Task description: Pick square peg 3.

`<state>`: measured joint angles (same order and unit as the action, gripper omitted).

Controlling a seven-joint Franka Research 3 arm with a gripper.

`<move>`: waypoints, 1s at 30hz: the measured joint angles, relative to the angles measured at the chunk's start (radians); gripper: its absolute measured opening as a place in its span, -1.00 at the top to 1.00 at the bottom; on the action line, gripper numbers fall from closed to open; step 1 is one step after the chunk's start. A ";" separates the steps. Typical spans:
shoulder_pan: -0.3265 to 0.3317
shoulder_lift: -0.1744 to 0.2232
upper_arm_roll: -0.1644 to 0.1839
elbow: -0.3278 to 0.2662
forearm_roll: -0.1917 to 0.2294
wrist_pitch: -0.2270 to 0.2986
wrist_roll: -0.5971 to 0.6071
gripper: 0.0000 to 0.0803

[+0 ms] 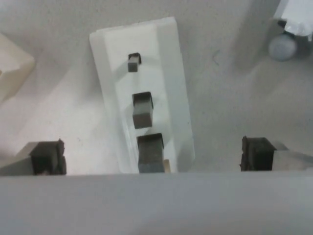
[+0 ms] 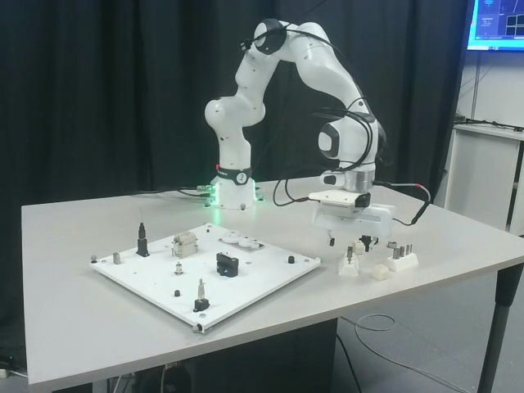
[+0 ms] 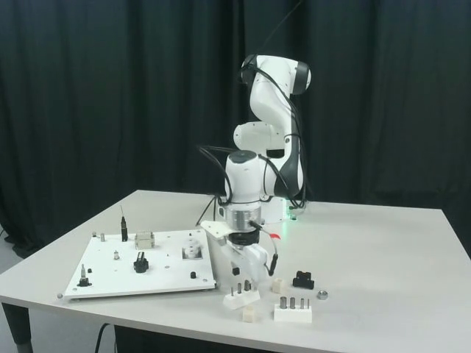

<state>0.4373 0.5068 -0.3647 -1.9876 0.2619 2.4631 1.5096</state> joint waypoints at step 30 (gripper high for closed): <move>-0.009 0.023 0.008 0.001 0.000 0.003 -0.046 0.08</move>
